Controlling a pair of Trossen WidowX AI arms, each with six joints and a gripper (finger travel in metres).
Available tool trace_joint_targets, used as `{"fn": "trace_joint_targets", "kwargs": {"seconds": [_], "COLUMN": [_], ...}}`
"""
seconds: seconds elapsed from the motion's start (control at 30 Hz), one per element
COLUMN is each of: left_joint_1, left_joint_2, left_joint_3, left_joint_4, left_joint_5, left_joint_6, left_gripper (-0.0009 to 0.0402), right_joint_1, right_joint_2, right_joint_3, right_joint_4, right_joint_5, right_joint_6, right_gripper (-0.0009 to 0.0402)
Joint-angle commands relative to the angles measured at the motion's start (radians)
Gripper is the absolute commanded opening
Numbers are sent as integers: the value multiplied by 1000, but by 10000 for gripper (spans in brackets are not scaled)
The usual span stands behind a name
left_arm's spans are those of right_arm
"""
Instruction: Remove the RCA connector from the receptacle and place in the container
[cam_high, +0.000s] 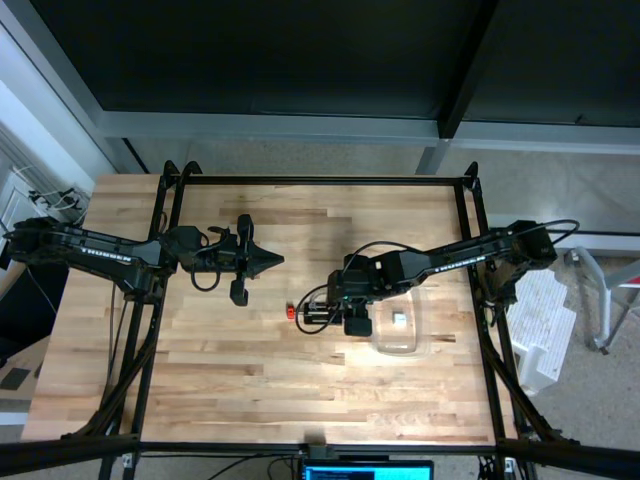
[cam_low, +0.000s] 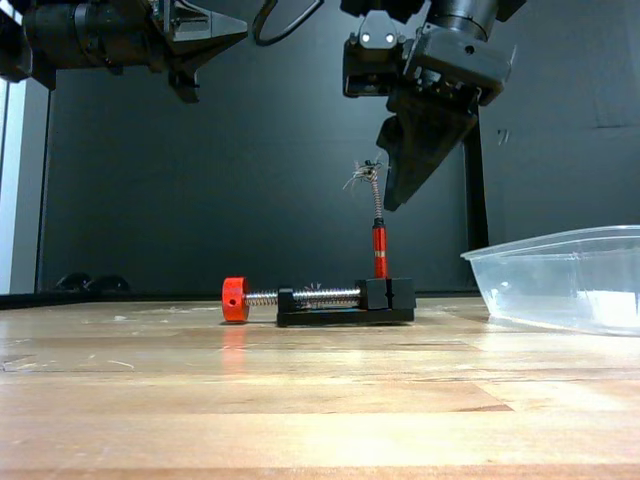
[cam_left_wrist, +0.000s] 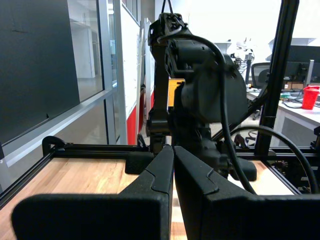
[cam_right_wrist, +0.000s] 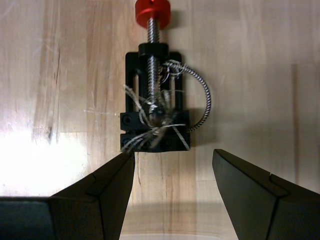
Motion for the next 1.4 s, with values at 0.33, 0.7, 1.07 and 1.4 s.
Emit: {"fn": "trace_joint_targets", "kwargs": {"seconds": [0.33,0.7,1.07,1.4], "left_joint_1": [0,0,0,0], "left_joint_2": [0,0,0,0], "left_joint_3": [0,0,0,0], "left_joint_4": [0,0,0,0], "left_joint_5": [0,0,0,0], "left_joint_6": [0,0,0,0], "left_gripper": [0,0,0,0], "right_joint_1": [10,13,16,17], "right_joint_2": [20,82,98,98], "right_joint_3": [-5,-9,-9,-10], "right_joint_4": [60,80,87,95], "right_joint_5": [22,14,14,14], "right_joint_6": [5,5,4,4], "right_gripper": [217,217,185,136]}}
